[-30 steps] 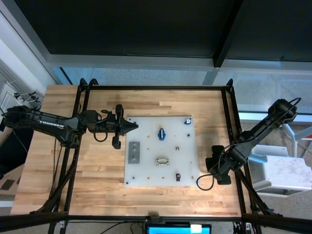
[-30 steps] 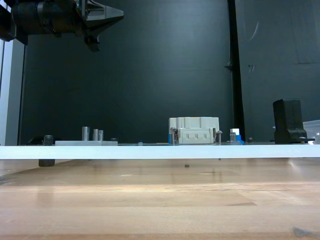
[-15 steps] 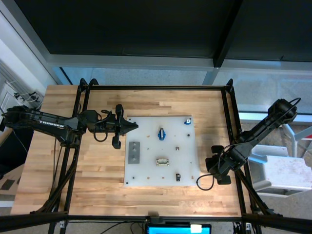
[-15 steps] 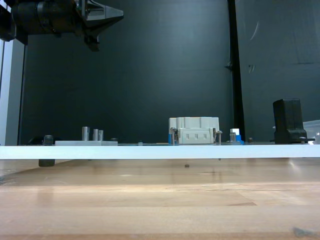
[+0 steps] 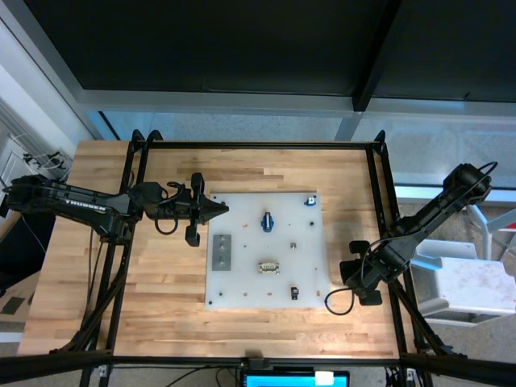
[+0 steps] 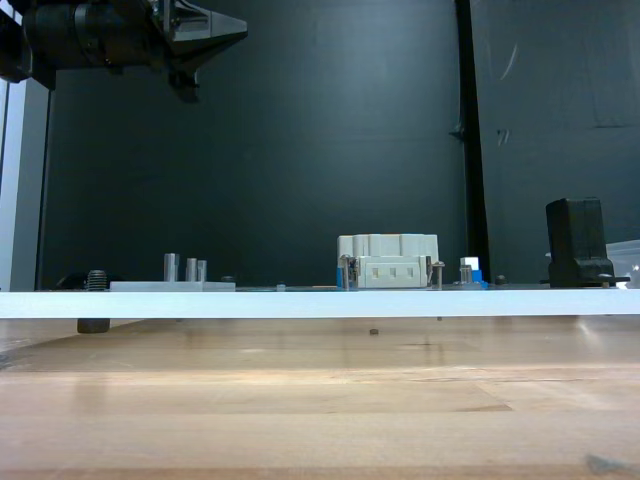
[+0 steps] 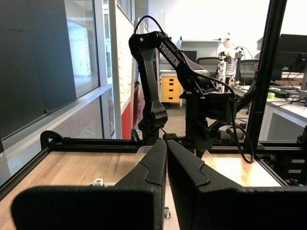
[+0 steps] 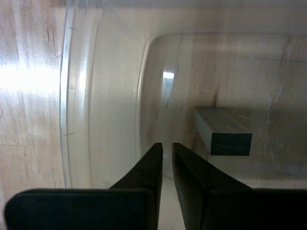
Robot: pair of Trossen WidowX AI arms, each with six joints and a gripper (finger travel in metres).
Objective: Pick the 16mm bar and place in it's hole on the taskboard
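The 16mm bar [image 8: 223,127], as we read it, is the grey square-ended piece lying flat and free on the floor of a clear plastic container [image 8: 103,96]. It is clear of the taskboard [image 5: 242,290] and held by nothing. One dark end face is turned toward the right wrist camera. We judge its long axis to run away from that face, somewhat skewed to the slit between the fingers.

The right gripper [image 8: 167,148] hangs over the container, just right of the board's right edge in the high view [image 5: 359,274]. Its fingers are drawn nearly together with only a narrow slit between them, and they pinch nothing. The bar lies just beside the fingertips, off to one side and not between them. We therefore expect the coming move to need a sideways shift and spread fingers. We see nothing else in the container.

The left gripper [image 7: 166,143] has its fingers pressed together and empty. It is held high over the board's far left corner [image 5: 216,208], well apart from the bar, so the right arm is much the nearer.

On the left of the board sits a grey plate [image 5: 221,251] with three pegs [image 6: 171,267] standing upright in it. We take the bar's hole to be there but cannot tell which seat.
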